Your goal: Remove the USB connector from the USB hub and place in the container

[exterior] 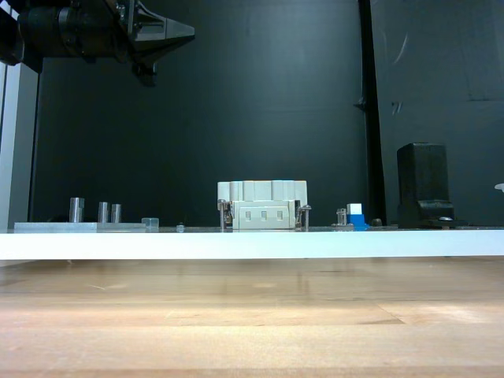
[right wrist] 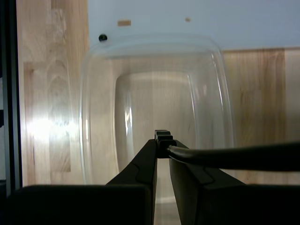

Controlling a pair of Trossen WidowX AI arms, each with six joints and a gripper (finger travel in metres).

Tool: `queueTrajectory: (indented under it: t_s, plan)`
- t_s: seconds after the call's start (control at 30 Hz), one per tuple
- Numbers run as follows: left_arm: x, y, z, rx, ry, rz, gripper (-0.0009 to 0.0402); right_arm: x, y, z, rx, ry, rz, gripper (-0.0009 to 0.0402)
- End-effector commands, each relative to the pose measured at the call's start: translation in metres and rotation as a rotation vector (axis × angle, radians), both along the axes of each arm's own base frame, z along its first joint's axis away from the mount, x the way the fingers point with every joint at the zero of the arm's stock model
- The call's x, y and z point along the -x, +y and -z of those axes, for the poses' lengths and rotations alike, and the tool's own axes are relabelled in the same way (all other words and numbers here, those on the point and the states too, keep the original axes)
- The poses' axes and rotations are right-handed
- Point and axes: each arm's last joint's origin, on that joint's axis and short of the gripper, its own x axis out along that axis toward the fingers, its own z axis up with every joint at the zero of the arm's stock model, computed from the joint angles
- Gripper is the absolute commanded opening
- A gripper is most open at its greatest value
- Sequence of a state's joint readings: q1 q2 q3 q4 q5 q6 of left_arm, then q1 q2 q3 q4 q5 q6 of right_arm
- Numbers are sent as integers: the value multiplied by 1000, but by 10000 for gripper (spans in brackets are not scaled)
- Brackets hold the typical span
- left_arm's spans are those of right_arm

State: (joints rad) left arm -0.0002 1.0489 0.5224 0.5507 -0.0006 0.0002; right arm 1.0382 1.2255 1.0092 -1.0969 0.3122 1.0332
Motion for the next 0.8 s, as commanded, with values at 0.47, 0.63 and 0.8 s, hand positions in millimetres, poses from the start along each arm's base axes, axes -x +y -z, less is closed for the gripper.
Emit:
queueTrajectory:
  t_s: [0.47, 0.63, 0.8]
  plan:
    - [0, 0, 0, 0, 0, 0, 1, 10, 1, 5, -18, 5, 9, 0]
    - [0, 0, 0, 0, 0, 0, 1, 10, 1, 5, -21, 4, 8, 14]
    - [0, 0, 0, 0, 0, 0, 1, 11, 2, 5, -25, 3, 10, 67]
